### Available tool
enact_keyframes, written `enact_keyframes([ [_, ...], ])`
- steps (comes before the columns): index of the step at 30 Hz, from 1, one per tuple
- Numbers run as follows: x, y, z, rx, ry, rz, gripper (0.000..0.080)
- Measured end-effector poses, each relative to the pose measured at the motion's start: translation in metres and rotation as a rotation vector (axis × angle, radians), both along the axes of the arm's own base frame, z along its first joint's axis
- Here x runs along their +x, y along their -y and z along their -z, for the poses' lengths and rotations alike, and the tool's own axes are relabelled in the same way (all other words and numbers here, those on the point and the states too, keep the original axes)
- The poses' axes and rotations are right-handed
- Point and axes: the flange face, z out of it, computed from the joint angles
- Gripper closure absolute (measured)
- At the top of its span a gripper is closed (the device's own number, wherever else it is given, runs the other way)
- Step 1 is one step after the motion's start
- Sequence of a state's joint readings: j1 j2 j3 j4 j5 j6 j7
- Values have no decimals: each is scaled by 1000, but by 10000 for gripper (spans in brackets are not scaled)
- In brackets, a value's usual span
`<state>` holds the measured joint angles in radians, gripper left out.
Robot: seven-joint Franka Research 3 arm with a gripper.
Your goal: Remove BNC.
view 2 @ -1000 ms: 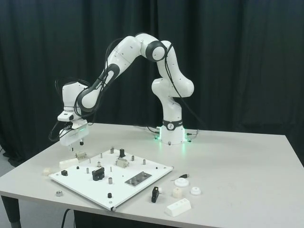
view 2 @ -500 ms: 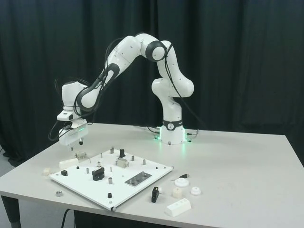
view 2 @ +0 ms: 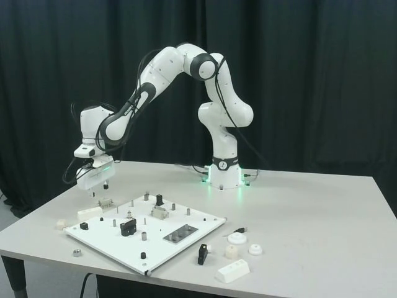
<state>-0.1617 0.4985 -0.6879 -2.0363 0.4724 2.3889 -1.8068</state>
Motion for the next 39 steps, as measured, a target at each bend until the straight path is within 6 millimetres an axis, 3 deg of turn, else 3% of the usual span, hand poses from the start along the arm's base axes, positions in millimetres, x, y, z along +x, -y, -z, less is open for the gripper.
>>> enact_keyframes([
  [15,22,-7,-13,41,-2,102,3],
  [30,56,-27,-31,60,-43,418,3],
  [39,69,-38,-36,44,-75,517,3],
])
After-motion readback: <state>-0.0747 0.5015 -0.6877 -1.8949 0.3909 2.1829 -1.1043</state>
